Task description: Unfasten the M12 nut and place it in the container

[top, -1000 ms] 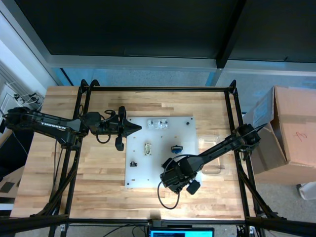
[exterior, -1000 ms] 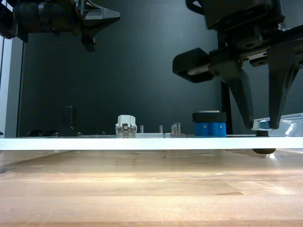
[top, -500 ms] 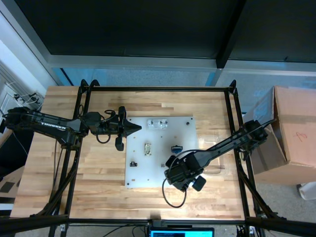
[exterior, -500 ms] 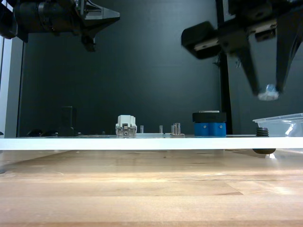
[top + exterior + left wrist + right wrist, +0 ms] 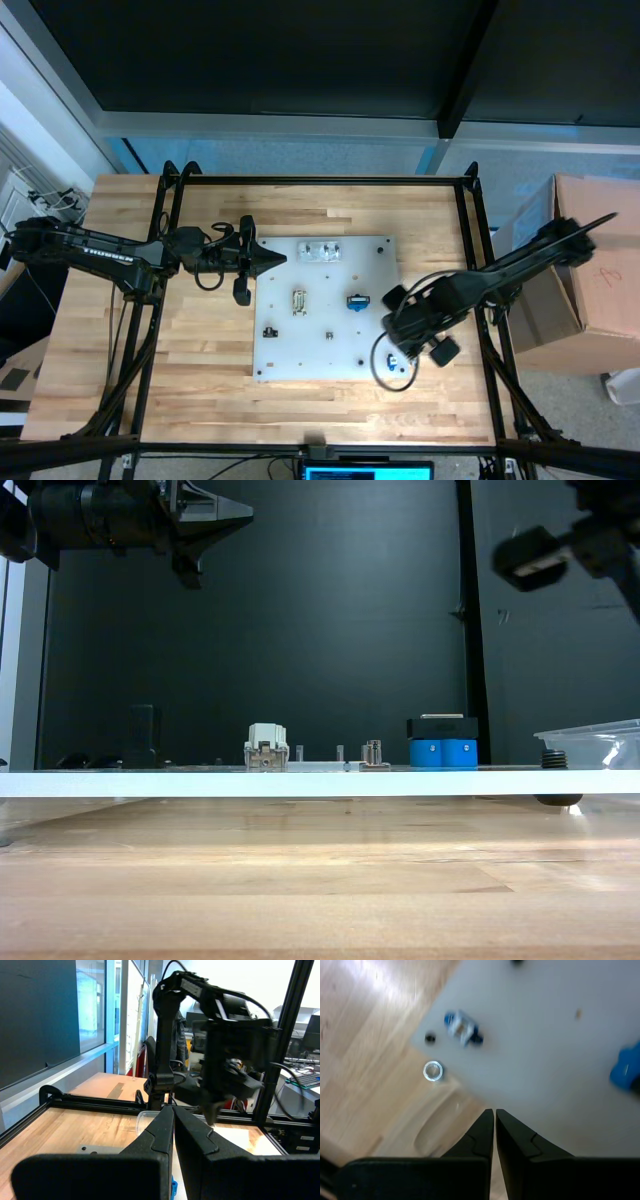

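Observation:
The silver nut (image 5: 433,1070) lies flat and free just past the white board's (image 5: 535,1060) edge. I cannot tell whether it rests inside the clear tray (image 5: 598,742). The black stud (image 5: 553,759) stands bare with its ribs showing. My right gripper (image 5: 494,1111) is shut with nothing between its fingers. It hangs high over the board's right edge (image 5: 412,322) by the tray. My left gripper (image 5: 280,259) is shut and held high over the board's far left side (image 5: 245,518).
On the board stand a blue block (image 5: 442,750), a grey connector (image 5: 266,752) and a small silver post (image 5: 373,753). Black frame rails (image 5: 480,260) run along the table's sides. A cardboard box (image 5: 590,270) stands off the right edge.
The right gripper rose from the stud with the nut, then swung right and higher. The nut has left its fingers and lies free below. The left arm has not moved.

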### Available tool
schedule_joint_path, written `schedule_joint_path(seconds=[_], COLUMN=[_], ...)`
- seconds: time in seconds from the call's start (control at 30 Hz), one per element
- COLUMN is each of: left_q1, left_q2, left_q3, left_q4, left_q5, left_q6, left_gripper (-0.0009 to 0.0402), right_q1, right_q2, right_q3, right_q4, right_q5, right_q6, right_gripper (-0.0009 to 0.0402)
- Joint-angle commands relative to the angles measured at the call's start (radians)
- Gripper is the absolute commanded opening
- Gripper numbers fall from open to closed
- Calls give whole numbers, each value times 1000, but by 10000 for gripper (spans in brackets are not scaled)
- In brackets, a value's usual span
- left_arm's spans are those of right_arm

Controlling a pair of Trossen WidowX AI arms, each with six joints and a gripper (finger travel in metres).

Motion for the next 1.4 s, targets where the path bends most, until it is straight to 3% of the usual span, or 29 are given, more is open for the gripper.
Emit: schedule_joint_path(seconds=[0.03,0.37,0.97,1.1,1.4], left_q1=[0,0,0,0,0], left_q2=[0,0,0,0,0], left_q3=[0,0,0,0,0], left_q4=[0,0,0,0,0], left_q5=[0,0,0,0,0], left_q6=[0,0,0,0,0], left_gripper=[0,0,0,0,0], right_q1=[-11,-37,-37,-32,89], right_q2=[-89,-170,-170,-170,-146], right_q3=[-97,-243,-257,-256,-215], right_q4=[0,14,29,37,65], right_q5=[0,0,4,16,50], right_q6=[34,183,230,344,725], right_gripper=[8,9,30,37,83])
